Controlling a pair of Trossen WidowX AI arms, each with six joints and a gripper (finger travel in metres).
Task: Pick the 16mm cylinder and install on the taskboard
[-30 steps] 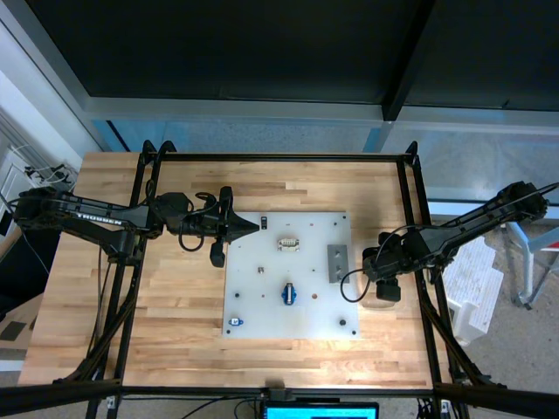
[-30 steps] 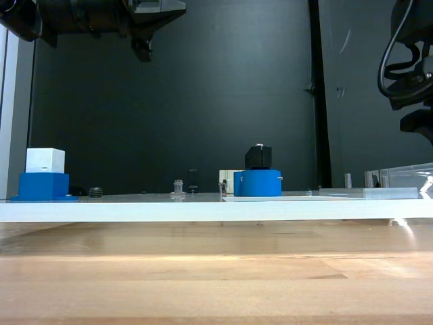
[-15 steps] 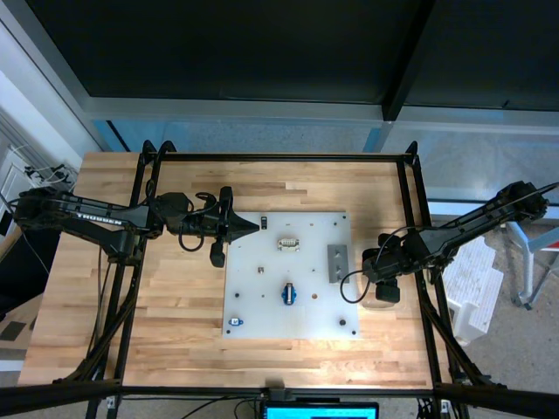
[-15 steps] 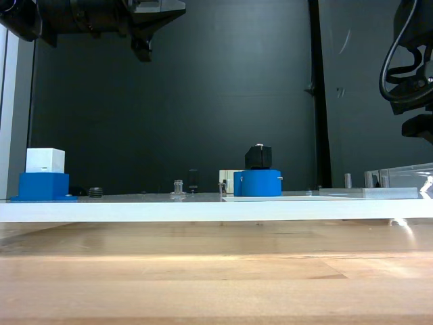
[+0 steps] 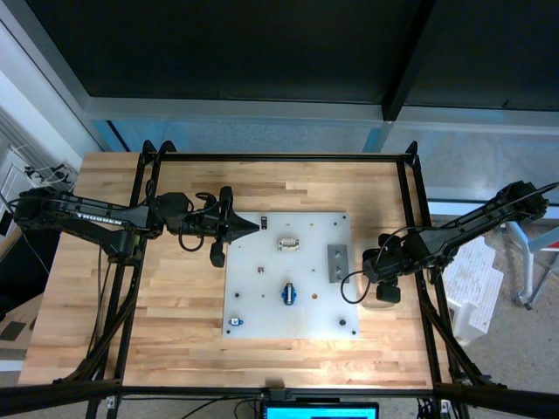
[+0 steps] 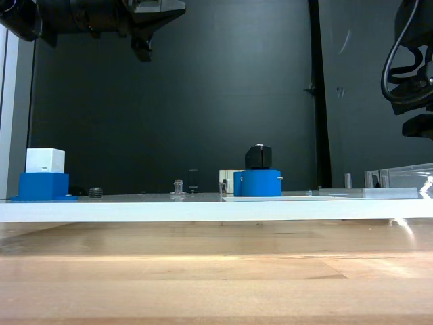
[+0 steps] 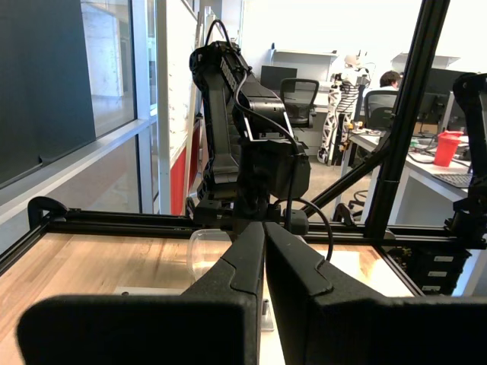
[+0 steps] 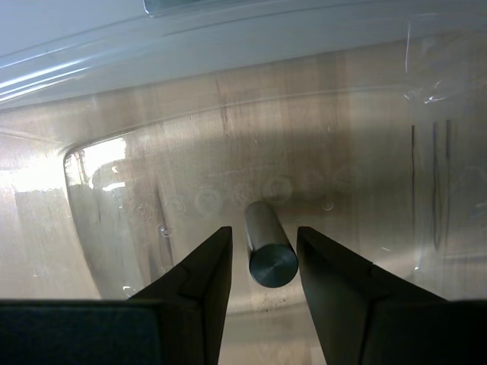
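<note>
- right gripper [image 8: 262, 251]: hangs, pointing downward, over the clear plastic tray [image 5: 377, 305] that lies on the wooden table [image 5: 175, 314], just beside the right edge of the taskboard [image 5: 262, 301]; its 2 fingers [image 8: 199, 274] are spread apart.
- 16mm cylinder [image 8: 266, 242]: lies on its side on the tray floor, between the 2 spread fingers, with 1 flat end turned toward the wrist camera; a narrow gap shows on each side, so neither finger touches it.
- tray walls: clear plastic rises around the cylinder on the visible sides; glare and scratches on the floor blur its edges.
- left gripper [image 7: 264, 236]: held high and level over the far left edge of the taskboard, pointing toward the right arm; its fingers are pressed together with nothing between them.
- taskboard fittings: beige connector [image 5: 287, 243] near the far edge, grey metal block [image 5: 336, 262] near the right edge and closest to the tray, blue fitting [image 5: 287, 294] with a black top near the middle, and a small blue base with a white cube [image 5: 234, 324] at the near left corner.
- black metal frame [image 5: 419, 227]: borders the table; its right rail runs just beside the right arm and the tray.
- low view: the fittings stand upright on the board, and the tray edge shows at the far right, below the right arm.
</note>
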